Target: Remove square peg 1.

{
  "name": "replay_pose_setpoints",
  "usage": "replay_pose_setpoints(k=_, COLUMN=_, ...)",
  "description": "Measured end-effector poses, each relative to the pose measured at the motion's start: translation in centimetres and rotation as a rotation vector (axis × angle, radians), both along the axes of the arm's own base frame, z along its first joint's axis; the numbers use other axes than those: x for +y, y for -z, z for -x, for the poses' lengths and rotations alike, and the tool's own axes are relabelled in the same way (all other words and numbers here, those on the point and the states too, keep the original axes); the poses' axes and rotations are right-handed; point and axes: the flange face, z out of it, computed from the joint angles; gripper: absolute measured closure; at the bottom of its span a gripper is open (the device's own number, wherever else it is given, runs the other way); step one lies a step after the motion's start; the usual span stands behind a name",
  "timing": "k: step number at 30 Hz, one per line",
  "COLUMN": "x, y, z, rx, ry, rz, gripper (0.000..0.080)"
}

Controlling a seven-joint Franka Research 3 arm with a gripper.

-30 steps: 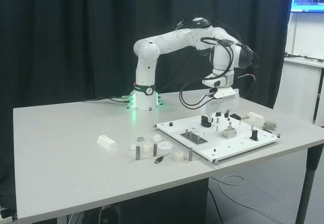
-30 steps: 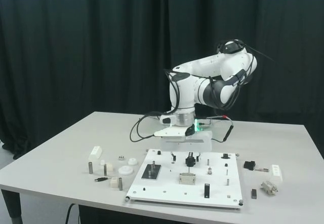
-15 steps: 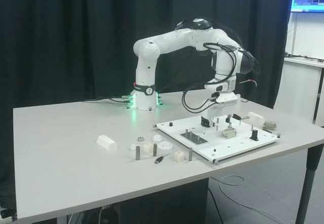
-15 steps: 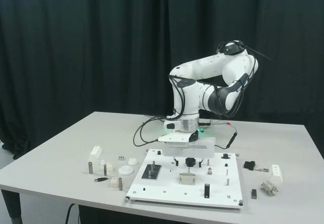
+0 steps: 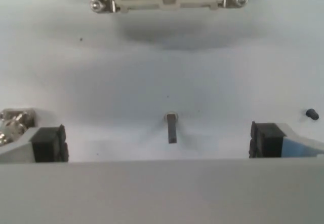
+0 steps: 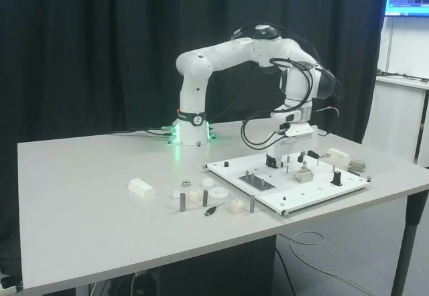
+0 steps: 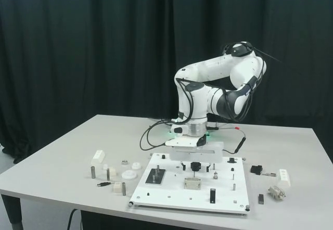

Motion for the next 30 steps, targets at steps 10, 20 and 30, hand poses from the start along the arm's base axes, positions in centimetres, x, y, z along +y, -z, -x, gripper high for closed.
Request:
replay_pose_setpoints(k=10, x=0.0, y=0.4, z=0.6, rx=-0.007, ry=0.004, rz=0.014, gripper=0.0003)
replay_pose_setpoints(k=20, x=0.3, y=0.9, z=0.7, rx=-0.015, ry=0.010, rz=0.021, gripper=0.0003)
replay_pose_setpoints(k=30, x=0.4, y=1.5, z=0.7, rx=-0.012, ry=0.014, rz=0.024, gripper=0.0003)
